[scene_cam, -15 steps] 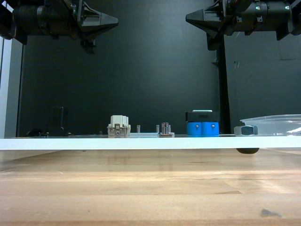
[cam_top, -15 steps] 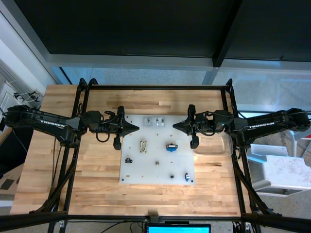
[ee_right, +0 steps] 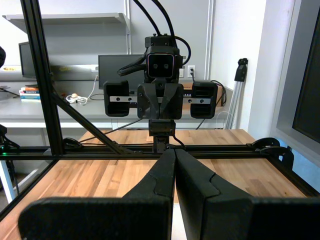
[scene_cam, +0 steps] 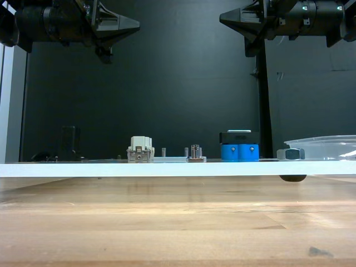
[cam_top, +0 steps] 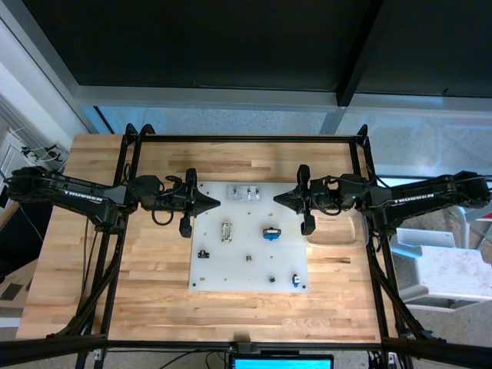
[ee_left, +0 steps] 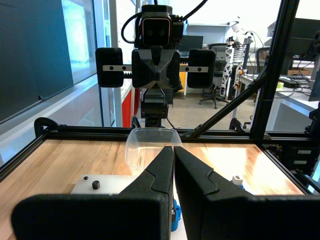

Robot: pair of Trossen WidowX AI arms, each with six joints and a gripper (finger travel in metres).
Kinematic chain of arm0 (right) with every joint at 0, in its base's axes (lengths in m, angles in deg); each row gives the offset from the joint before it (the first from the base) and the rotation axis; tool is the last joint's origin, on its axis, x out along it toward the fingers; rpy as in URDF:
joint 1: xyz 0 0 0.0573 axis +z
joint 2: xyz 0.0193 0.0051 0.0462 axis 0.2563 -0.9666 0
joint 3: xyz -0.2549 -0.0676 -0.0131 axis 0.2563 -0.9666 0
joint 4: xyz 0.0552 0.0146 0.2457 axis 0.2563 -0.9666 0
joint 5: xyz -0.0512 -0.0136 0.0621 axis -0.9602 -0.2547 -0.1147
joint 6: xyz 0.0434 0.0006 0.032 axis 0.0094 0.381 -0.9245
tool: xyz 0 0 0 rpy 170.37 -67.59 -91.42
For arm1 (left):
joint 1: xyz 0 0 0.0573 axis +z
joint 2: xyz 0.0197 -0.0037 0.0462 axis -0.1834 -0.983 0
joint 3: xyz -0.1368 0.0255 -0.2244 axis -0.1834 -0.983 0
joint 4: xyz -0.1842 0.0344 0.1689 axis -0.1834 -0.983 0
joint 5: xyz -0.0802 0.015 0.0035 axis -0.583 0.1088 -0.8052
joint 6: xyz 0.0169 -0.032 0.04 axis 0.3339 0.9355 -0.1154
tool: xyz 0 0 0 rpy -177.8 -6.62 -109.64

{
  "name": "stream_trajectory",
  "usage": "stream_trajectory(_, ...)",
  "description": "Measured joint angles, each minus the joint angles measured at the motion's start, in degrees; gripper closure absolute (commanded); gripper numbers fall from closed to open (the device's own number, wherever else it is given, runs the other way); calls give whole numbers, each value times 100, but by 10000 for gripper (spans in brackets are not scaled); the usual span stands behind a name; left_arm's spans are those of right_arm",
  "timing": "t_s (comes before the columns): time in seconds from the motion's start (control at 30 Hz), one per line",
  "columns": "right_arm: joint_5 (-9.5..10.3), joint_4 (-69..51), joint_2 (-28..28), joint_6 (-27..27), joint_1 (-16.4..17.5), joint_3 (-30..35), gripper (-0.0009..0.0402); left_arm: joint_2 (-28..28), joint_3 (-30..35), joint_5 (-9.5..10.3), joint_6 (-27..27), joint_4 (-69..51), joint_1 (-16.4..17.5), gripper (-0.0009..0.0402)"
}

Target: Unfasten the M12 fastener and place in the container

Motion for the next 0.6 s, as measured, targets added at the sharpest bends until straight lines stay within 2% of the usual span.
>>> stream_trajectory(0.23,0,-28,0,-190,26,96,393,0,0,0,0,0,0,393)
stream_trajectory(0.3,-70,-136,0,-262,57,212,394,0,-2,0,2,0,0,393)
stream_trajectory(0.47,-293,-1456,-35,-365,120,704,393,0,0,-2,0,0,0,393)
stream_trajectory(0.6,-302,-2387,-186,-546,234,1119,394,0,-2,0,0,0,0,393)
